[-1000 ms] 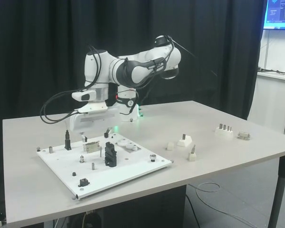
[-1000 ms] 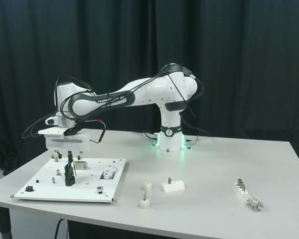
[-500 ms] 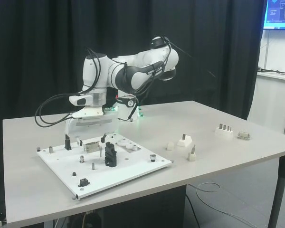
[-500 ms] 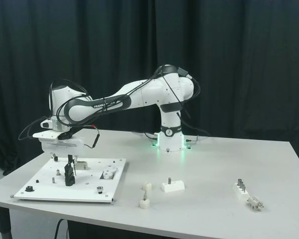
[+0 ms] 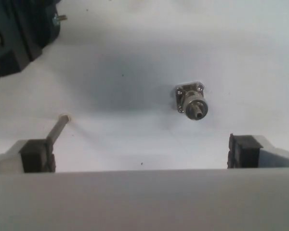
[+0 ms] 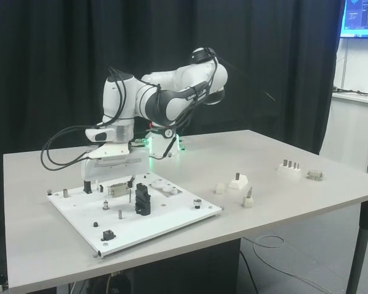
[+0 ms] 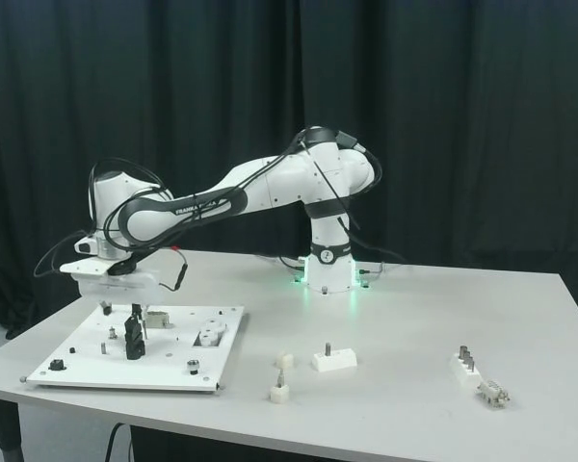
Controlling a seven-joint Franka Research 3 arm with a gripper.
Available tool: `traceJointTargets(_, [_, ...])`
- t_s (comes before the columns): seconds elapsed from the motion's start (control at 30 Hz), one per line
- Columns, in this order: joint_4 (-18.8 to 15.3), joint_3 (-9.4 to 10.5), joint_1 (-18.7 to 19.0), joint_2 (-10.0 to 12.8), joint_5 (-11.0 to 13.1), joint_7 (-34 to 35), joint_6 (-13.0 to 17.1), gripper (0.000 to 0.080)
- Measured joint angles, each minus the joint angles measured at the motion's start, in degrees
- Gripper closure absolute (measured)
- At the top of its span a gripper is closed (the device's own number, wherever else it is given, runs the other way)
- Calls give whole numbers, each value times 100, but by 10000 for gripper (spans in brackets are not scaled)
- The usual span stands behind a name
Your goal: Insert square peg 1.
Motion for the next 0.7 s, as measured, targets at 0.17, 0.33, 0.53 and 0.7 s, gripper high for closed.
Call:
traceJointTargets(0.17, [0, 61, -22, 0, 0, 2, -24, 3])
traceJointTargets(0.33, [-4, 98, -41, 0, -46, 2, -37, 3])
traceJointTargets(0.53, [-23, 106, -44, 0, -166, 2, -65, 3])
traceJointTargets(0.7, [-44, 106, -44, 0, -211, 2, -98, 3])
